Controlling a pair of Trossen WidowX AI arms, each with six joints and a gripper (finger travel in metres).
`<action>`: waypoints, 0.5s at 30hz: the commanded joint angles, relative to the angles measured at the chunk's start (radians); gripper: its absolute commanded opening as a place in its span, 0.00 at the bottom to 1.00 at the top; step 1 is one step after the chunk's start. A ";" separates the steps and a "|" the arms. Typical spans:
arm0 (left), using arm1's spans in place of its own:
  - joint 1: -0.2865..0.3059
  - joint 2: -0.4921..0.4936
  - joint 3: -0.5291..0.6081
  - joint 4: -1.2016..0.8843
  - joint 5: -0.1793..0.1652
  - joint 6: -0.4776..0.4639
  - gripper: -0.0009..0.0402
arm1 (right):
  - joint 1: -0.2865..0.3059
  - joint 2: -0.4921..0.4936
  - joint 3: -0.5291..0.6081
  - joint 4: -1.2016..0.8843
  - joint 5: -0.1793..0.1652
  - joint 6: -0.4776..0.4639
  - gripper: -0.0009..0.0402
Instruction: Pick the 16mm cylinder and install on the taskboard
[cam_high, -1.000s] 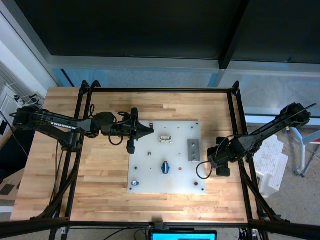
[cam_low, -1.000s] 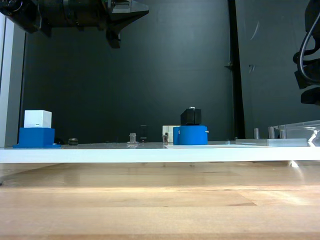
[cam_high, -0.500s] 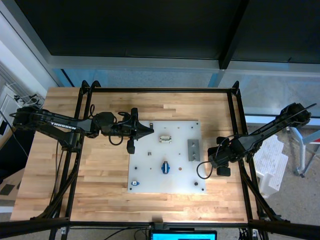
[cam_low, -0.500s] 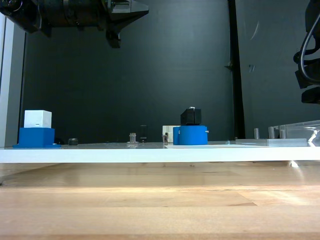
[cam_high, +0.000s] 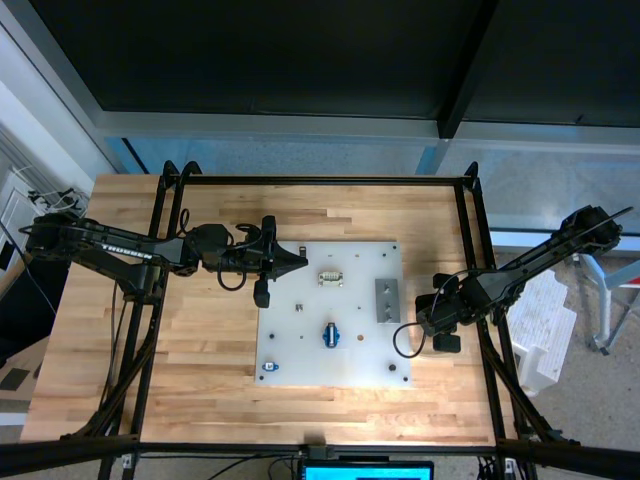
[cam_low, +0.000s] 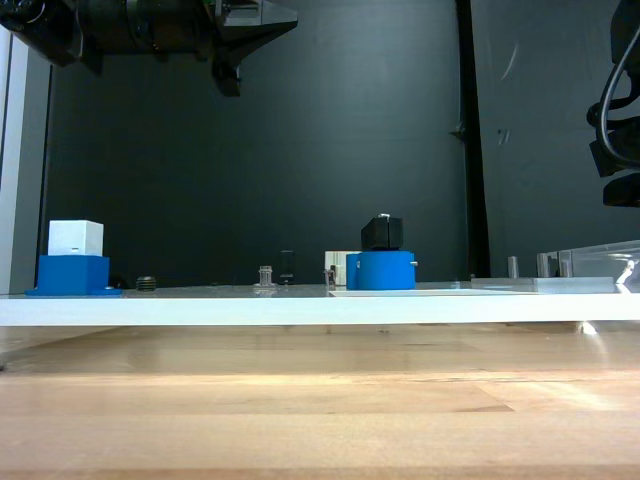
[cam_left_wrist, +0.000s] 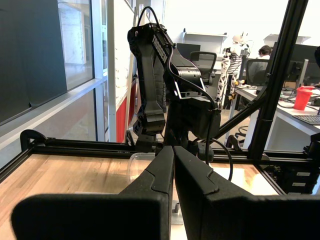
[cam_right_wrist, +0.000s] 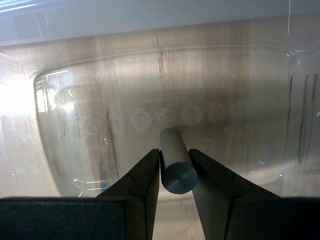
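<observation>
R gripper (cam_right_wrist: 175, 161) over clear tray (cam_right_wrist: 75, 125), pinching 16mm cylinder (cam_right_wrist: 178, 174) by its sides; prob stiff, slippery steel. L gripper (cam_left_wrist: 173, 150) closed, empty, above taskboard (cam_high: 300, 345) edge.

We see the 16mm cylinder (cam_right_wrist: 176, 165), a dull grey round peg, clamped end-on in the right gripper (cam_high: 440, 325) at 3 o'clock of the flat white taskboard (cam_high: 340, 368). The left gripper (cam_high: 303, 262), fingers together, hovers at the board's 11 o'clock.

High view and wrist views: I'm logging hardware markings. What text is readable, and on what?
"TROSSEN": left arm, behind the shut left gripper above the taskboard's far-left corner.
White lettering on the right arm: too blurred to read.
Right gripper, gripping the 16mm cylinder over the tray: none.
</observation>
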 joint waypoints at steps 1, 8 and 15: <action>0.000 0.000 0.000 0.000 0.000 0.000 0.02 | 0.000 0.000 0.001 0.004 0.000 -0.002 0.22; 0.000 0.000 0.000 0.000 0.000 0.000 0.02 | 0.000 0.000 0.001 0.003 0.000 -0.001 0.16; 0.000 0.000 0.000 0.000 0.000 0.000 0.02 | 0.000 0.000 0.001 0.004 0.000 -0.001 0.04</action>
